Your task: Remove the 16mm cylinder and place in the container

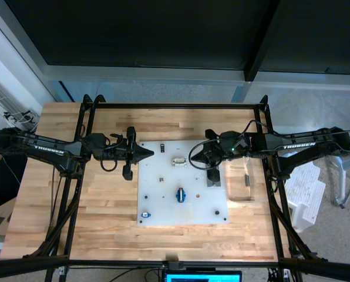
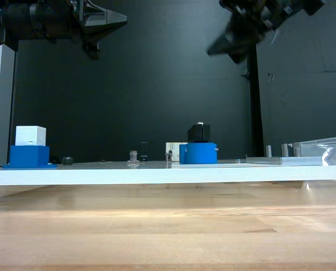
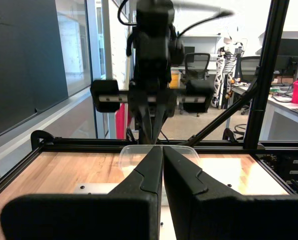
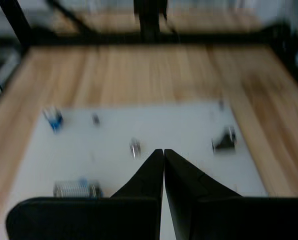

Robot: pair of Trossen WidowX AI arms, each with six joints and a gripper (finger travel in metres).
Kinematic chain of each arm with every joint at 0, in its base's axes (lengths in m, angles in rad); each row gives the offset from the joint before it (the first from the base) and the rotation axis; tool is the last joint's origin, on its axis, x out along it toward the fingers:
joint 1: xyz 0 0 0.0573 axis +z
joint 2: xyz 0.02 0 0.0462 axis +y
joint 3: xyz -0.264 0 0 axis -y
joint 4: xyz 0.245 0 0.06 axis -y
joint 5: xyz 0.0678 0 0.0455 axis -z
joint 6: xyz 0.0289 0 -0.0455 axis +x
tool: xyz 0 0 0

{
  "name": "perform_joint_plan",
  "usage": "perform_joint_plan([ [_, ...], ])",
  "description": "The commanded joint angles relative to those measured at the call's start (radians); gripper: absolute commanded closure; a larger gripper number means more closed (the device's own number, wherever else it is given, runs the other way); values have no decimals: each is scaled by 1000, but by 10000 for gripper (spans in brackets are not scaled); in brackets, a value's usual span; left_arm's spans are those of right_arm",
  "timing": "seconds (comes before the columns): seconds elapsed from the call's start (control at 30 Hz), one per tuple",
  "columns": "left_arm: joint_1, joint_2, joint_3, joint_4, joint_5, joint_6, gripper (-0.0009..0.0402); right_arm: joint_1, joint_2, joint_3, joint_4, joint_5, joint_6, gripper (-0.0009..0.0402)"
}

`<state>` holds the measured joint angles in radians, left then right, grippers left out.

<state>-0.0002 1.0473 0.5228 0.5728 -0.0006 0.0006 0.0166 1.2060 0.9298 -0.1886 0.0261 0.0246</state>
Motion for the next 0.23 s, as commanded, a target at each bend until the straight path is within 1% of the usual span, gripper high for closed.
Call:
perform_joint_plan([
  [0.03,0,0,0,0,0,0,393,-25,0,-34,163,-28,-13,393],
  [0.17,0,0,0,0,0,0,393,-51,0,-79,335,-32,-38,393],
  [0.2,0,0,0,0,0,0,393,-58,0,-92,376,-47,-38,393],
  [0.23,0,0,0,0,0,0,393,-68,0,-106,418,-75,-37,393],
])
